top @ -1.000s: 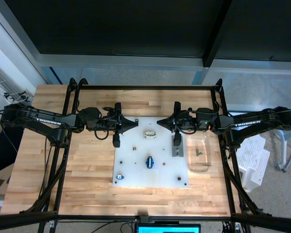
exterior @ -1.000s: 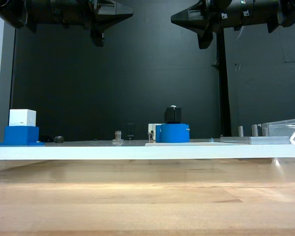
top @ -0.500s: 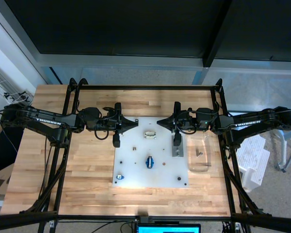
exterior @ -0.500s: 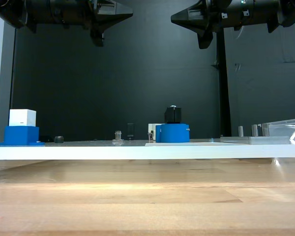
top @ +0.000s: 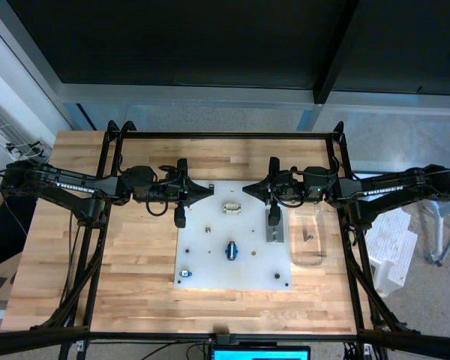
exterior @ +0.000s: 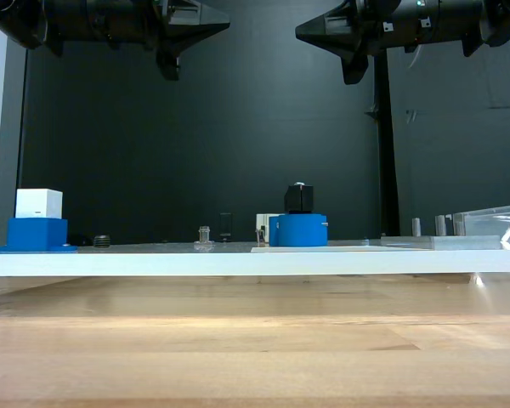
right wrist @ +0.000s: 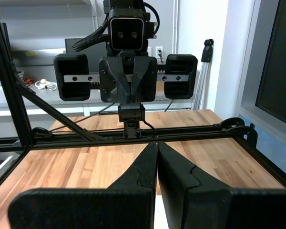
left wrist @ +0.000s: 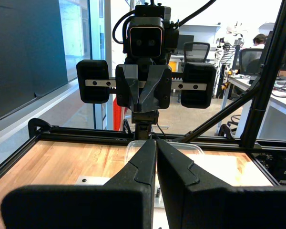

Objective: Pick the 16mm cylinder and install on the taskboard

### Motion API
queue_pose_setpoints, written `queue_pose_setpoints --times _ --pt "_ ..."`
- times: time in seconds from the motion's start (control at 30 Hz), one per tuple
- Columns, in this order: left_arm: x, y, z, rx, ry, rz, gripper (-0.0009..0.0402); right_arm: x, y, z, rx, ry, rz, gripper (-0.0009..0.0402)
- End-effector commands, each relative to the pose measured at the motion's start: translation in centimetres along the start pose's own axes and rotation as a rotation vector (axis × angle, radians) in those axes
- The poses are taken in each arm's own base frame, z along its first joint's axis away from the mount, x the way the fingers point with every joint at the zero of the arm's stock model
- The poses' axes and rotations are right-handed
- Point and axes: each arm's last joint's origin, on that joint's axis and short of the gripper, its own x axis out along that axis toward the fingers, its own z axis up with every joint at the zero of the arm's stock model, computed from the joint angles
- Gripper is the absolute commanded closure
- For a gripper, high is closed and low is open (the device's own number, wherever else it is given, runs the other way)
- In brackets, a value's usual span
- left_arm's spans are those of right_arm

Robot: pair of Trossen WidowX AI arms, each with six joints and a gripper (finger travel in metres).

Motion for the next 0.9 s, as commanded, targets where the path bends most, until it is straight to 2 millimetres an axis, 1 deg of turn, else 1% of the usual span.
queue_pose_setpoints --times 0.03,0.5,0.63,0.9 --pt "0.0 0.0 0.0 0.0 -0.001 0.0 0.0392 0.0 0.0 0.0 0.0 0.0 0.0 0.0393" --pt "0.0 0.0 0.0 0.0 -0.001 0.0 0.0392 -0.1 0.1 0.0 0.003 0.0 0.006 0.0393" --pt "0.0 0.0 0.0 0.0 -0.001 0.0 0.0392 -0.7 0.4 0.2 0.019 0.022 0.014 0.0393" --pt "0.0 0.0 0.0 0.0 -0.001 0.0 0.0392 -2.4 0.8 0.0 0.033 0.144 0.035 0.0393"
